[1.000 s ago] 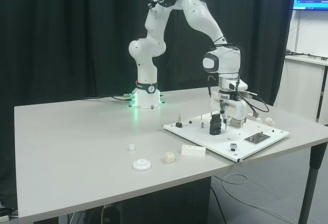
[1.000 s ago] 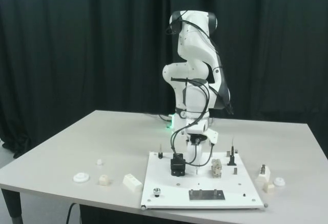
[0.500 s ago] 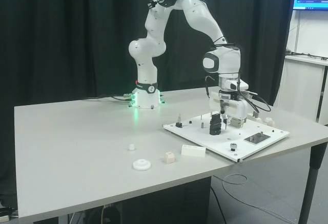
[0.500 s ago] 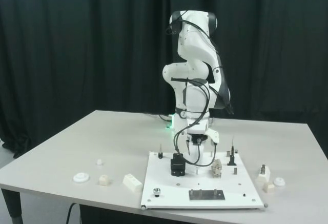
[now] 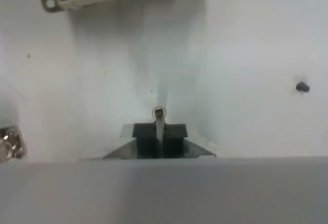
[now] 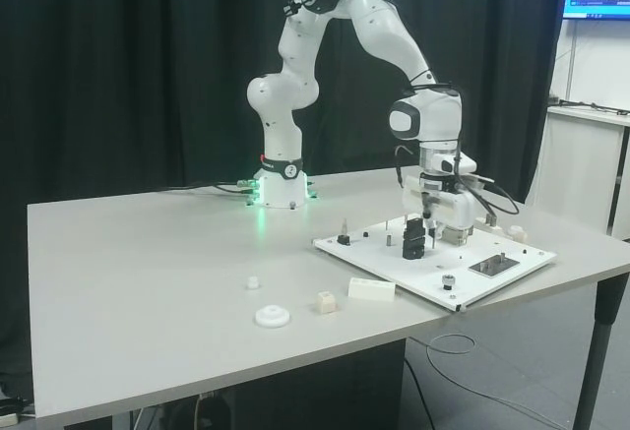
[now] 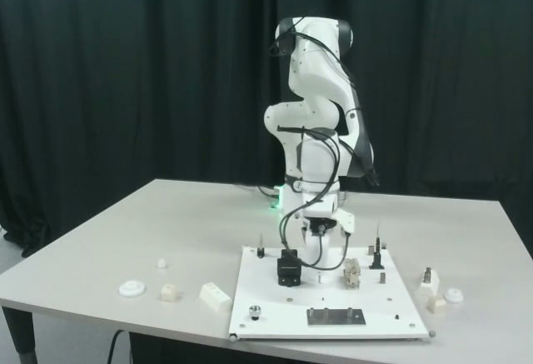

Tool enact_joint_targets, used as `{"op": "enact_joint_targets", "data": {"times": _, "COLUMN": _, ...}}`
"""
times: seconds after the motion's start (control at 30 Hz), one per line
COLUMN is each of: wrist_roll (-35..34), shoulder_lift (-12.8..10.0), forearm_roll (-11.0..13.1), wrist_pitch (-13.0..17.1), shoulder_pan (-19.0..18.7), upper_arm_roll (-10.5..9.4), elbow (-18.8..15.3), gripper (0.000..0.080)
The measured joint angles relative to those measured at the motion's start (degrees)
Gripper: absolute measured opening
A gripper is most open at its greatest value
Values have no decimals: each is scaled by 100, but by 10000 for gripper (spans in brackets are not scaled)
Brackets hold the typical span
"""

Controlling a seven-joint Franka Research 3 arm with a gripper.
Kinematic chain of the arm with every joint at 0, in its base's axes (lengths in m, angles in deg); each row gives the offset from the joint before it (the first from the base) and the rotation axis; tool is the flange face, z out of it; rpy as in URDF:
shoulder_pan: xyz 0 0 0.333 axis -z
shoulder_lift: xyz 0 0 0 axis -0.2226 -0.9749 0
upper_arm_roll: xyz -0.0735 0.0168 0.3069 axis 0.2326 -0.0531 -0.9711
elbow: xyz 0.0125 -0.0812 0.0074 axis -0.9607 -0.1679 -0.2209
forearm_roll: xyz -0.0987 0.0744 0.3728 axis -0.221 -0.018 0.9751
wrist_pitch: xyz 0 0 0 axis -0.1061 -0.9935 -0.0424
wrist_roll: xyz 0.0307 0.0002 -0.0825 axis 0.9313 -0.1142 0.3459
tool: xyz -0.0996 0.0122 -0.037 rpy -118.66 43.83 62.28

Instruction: Insert square peg 1.

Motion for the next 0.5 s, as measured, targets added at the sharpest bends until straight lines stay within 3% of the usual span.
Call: {"op": "enact_joint_targets", "data": {"times": 0.5, "wrist_roll": -527, "shoulder_lift": 0, "forearm_roll": 0, "wrist_pitch": 0, "shoulder_pan": 20, "upper_arm_roll": 1, "elbow": -1, "gripper": 25}}
